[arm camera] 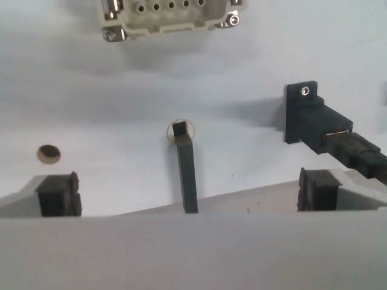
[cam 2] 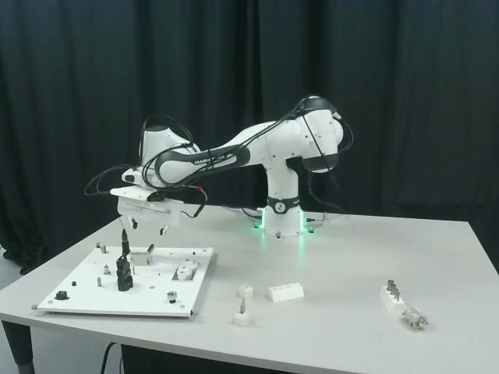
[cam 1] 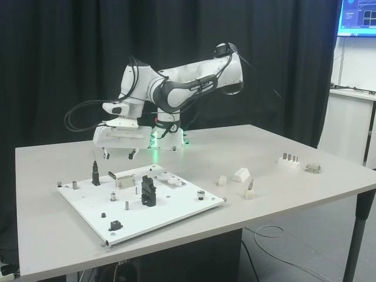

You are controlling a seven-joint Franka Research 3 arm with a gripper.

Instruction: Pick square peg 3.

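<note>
The gripper (cam 1: 118,155) hangs above the far left part of the white board (cam 1: 164,205), its two black fingertips (arm camera: 58,194) spread well apart with nothing between them. In the wrist view the square peg (arm camera: 187,175) stands upright in its socket on the board, directly below the gap between the fingertips and roughly midway between them, touched by neither. From the first room view the same peg (cam 1: 94,174) is a thin dark post near the board's far left edge, with clear air between its top and the gripper overhead. Beside it on the board sits a metal multi-pin connector (arm camera: 171,17), and further toward the front a black plug assembly (cam 1: 147,191) stands upright. A small round socket (arm camera: 49,153) lies on the board near the peg. The white arm (cam 2: 234,156) reaches out from its base (cam 2: 282,218) on the grey table (cam 1: 282,182), where small white blocks (cam 1: 241,174) lie well apart from the board.
</note>
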